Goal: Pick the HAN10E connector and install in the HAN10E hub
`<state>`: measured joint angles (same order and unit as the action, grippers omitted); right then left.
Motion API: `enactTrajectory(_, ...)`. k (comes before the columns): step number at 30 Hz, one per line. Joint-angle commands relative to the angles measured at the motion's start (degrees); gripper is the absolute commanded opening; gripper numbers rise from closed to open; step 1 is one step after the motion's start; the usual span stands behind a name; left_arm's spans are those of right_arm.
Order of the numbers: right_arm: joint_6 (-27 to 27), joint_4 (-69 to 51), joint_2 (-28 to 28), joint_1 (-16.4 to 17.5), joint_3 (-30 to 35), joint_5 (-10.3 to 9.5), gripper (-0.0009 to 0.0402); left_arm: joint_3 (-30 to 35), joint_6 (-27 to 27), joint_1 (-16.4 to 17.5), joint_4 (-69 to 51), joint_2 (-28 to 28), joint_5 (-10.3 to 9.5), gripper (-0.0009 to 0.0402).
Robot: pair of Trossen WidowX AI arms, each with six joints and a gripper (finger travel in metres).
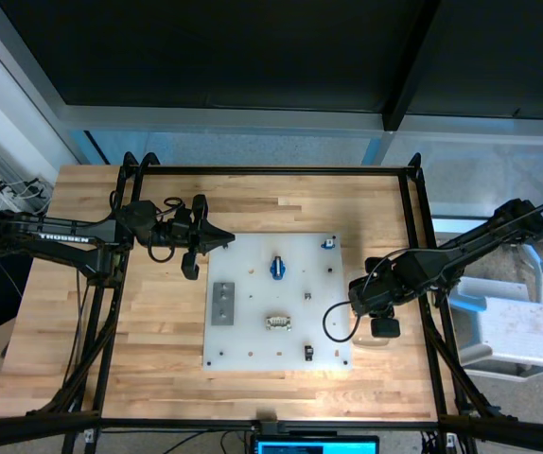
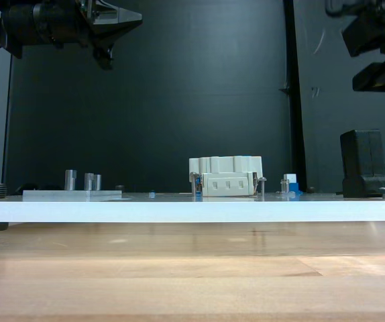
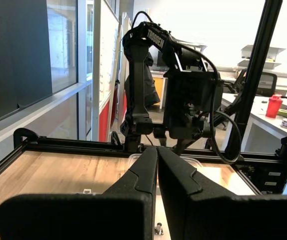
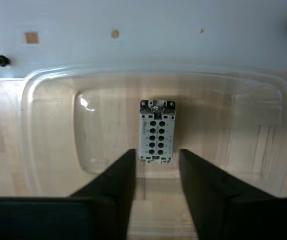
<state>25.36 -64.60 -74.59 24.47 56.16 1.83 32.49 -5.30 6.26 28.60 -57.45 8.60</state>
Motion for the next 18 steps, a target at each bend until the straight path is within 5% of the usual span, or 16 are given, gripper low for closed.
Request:
enactTrajectory(1,0.13,1.05,-0.20,0.15,-1.64,0.35,0.0191,0.02,0.02,0.00,0.00,0.00,0.02,0.0000)
enactTrajectory(8,2.58,4.79,-0.42,0.70,-5.11,0.61,0.0252,0.02,0.02,0.00,0.00,0.00,0.02,0.0000)
enactTrajectory(18,2.75,10.86,-1.07,1.31,-9.73,1.62,0.0256,0.02,0.02,0.00,0.00,0.00,0.02,0.0000)
